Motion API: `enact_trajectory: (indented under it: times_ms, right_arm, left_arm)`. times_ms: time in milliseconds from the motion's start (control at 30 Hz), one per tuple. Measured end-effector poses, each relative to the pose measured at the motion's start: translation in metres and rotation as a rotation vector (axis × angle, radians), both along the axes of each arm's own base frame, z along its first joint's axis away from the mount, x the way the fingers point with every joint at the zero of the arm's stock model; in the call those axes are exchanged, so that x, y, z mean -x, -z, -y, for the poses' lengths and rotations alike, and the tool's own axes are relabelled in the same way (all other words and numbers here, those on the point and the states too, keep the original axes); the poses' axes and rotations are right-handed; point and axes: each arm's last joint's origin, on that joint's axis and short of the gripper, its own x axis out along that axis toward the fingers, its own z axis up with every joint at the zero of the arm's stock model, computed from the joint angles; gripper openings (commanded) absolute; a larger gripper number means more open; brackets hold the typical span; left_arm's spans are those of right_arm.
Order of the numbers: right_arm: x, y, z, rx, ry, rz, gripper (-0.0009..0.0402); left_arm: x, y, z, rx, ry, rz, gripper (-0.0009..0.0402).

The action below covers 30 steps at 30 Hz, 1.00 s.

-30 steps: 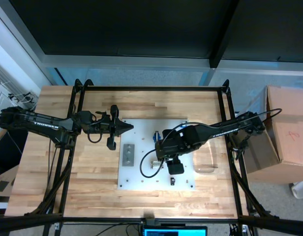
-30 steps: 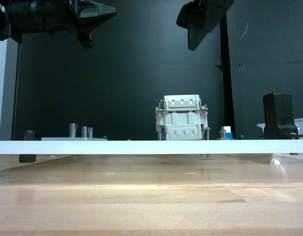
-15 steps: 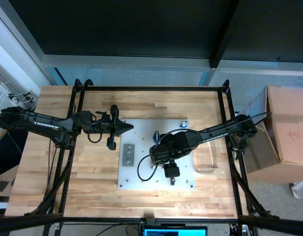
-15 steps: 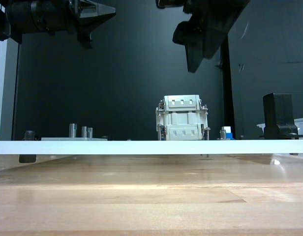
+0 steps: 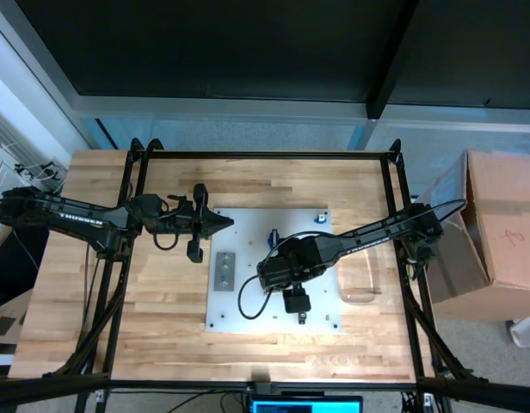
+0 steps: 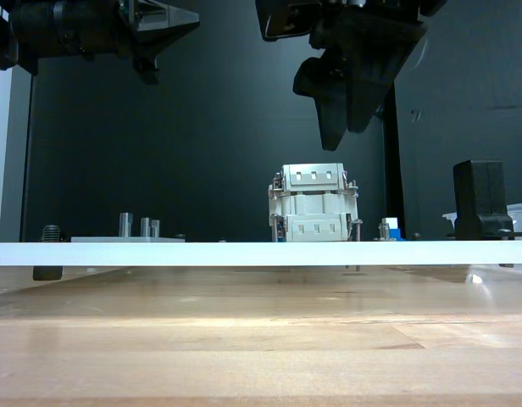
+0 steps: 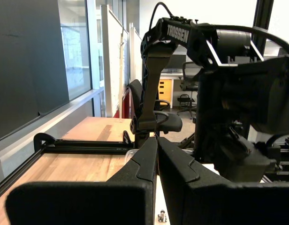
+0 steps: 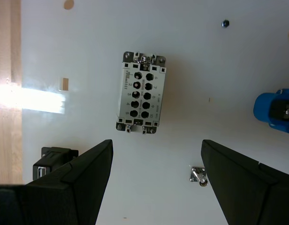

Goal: Remove the HAN10E connector from the taskboard and place in the container

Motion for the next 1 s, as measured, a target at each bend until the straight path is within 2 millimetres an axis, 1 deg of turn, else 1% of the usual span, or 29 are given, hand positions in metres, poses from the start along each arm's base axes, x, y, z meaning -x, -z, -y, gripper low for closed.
enact_trajectory:
  times_ms: [433, 700, 800, 1000]
  right_arm:
    - [-0.006, 0.015, -0.003, -0.015, 0.020, -0.038, 0.0263]
    - [-0.008, 0.020, -0.004, -0.021, 0.031, -0.046, 0.0262]
    - [-0.008, 0.021, -0.003, -0.021, 0.037, -0.047, 0.0248]
    - [-0.006, 0.030, -0.003, -0.018, 0.051, -0.065, 0.0194]
  left_arm:
    - [0.000, 0.000, 0.000, 0.000, 0.000, 0.000, 0.0000]
    - [0.000, 0.000, 0.000, 0.000, 0.000, 0.001, 0.0000]
    - [0.000, 0.000, 0.000, 0.000, 0.000, -0.001, 0.0000]
    - [0.000, 0.000, 0.000, 0.000, 0.000, 0.000, 0.0000]
